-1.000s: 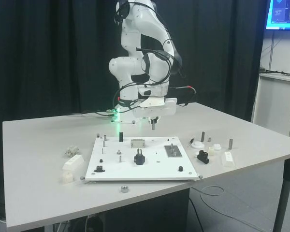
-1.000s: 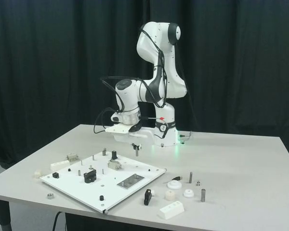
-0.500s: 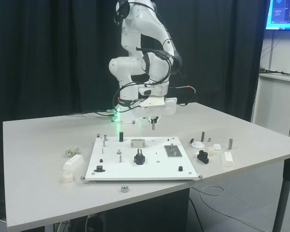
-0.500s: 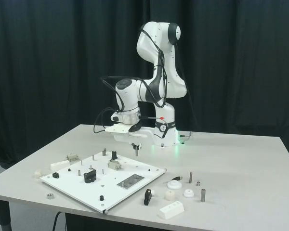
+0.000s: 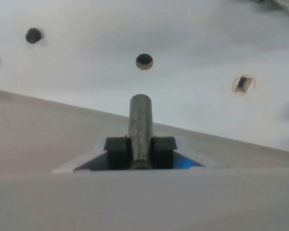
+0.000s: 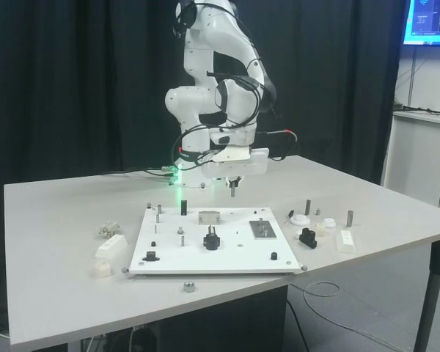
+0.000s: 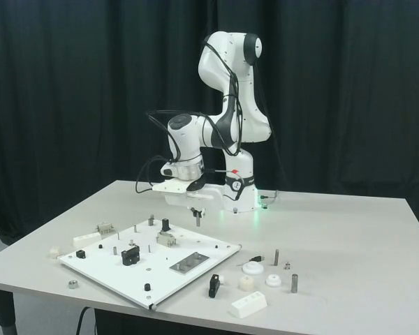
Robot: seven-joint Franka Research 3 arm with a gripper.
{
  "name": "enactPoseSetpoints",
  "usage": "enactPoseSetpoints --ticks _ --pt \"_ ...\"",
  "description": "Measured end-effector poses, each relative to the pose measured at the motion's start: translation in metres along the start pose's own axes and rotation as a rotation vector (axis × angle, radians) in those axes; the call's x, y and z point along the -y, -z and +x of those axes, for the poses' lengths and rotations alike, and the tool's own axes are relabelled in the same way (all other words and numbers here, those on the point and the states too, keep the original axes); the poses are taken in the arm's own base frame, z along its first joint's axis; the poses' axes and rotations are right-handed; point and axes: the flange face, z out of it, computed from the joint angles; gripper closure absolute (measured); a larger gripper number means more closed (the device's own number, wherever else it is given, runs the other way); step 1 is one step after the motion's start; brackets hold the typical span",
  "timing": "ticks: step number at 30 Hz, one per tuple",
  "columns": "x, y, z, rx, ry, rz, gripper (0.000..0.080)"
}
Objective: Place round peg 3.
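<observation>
My tool (image 5: 140,156) is clamped shut on the grey metal round peg (image 5: 140,126), black fingers (image 5: 116,149) pressed against its sides, over the far edge of the white square assembly board (image 6: 205,248) on the grey desk (image 6: 59,220). The peg hangs upright, its long axis vertical, free end down and clear of the board in both room views. In the wrist view a round black hole (image 5: 144,61) in the board shows beyond the peg's tip, nearly in line with its axis but not yet under it; a second round hole (image 5: 33,35) and a small slotted socket (image 5: 243,83) sit off to either side. I judge the nearer hole the likely seat, though I cannot confirm it. The coming move turns on carrying the peg inward across the board until tip and hole align, then lowering straight.
</observation>
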Motion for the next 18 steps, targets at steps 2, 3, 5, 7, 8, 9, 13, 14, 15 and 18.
enactPoseSetpoints --ticks 2,3,5,7,8,9,13,14,15,18 --pt "0.000 0.000 0.000 -0.001 0.001 0.001 0.0692" --pt "0.000 0.000 0.000 -0.002 0.001 0.001 0.0692" --pt "0.001 0.000 0.000 -0.003 0.002 0.002 0.0692" --pt "0.002 0.000 -0.001 -0.005 0.003 0.003 0.0692" --pt "0.002 0.001 -0.001 -0.006 0.005 0.004 0.0692" --pt "0.003 0.001 -0.001 -0.007 0.006 0.004 0.0692" --pt "0.007 0.001 -0.005 -0.010 0.017 0.006 0.0692" --pt "0.008 0.001 -0.007 -0.011 0.020 0.007 0.0692" --pt "0.010 0.002 -0.008 -0.012 0.024 0.009 0.0692" --pt "0.016 0.003 -0.014 -0.016 0.039 0.013 0.0692"
